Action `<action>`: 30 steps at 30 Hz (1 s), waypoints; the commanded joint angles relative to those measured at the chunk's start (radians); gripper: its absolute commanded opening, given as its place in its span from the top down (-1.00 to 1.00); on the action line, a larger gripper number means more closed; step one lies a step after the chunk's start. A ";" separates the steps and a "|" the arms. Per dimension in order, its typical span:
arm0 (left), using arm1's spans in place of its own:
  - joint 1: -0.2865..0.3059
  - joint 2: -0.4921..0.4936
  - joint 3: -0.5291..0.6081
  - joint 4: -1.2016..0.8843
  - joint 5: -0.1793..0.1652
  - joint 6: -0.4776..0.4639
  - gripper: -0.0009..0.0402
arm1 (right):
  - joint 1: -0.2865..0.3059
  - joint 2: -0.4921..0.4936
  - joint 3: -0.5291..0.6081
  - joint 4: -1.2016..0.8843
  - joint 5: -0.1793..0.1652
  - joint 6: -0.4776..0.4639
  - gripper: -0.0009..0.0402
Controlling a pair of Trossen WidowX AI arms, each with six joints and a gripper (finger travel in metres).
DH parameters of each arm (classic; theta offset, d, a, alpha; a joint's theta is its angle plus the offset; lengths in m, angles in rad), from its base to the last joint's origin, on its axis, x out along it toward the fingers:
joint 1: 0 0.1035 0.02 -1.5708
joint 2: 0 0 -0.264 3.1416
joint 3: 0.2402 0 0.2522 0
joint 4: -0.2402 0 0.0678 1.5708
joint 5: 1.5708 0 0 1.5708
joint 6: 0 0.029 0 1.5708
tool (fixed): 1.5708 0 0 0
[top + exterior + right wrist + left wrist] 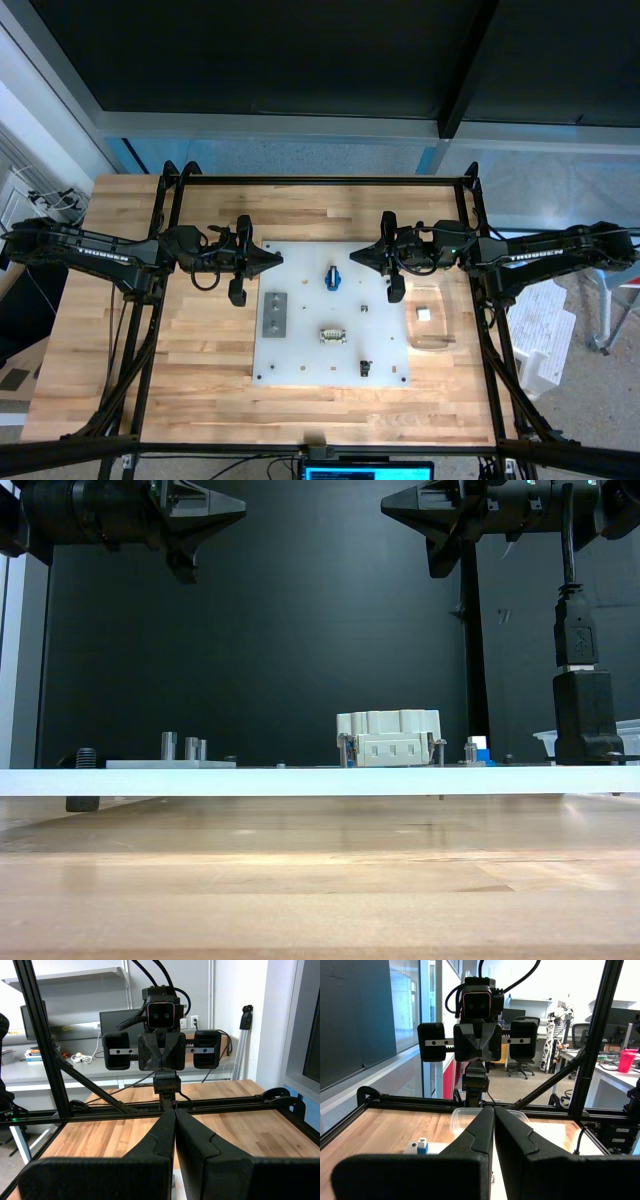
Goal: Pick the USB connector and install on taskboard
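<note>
Left hand (277,258) hovered over the taskboard's (300,345) far left corner, fingers clenched on nothing; the left wrist view showed the two fingers (480,1127) pressed together. It was well above the board in the low view (238,507).

The taskboard lay flat on the wooden surface (120,330). On it, left to right:
- grey block (274,312)
- blue part (332,277), near the far edge
- beige connector (333,335), mid-board
- black socket (585,728), near the front edge

USB connector (577,635) stood upright on top of the socket and looked seated in it, though the joint was hard to read. A dark cable rose straight up from the plug. From above it was just a small dark lump (366,366), well apart from both hands.

Right hand (353,257) hovered over the board's far edge, near the blue part and pointing at the left hand. Its fingers (189,1130) were clenched too, holding nothing.

Clear tray (441,342) sat just off the board's right edge with a small white cube (424,313) inside.
</note>
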 commanded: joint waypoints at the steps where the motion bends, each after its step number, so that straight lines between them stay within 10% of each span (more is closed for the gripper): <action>1: 0.000 0.000 0.000 0.000 0.000 0.000 0.96 | 0.000 0.000 0.000 0.000 0.000 0.000 0.96; 30: 0.000 0.000 0.000 0.000 0.000 0.000 0.96 | 0.000 0.000 0.000 -0.022 0.000 0.000 0.96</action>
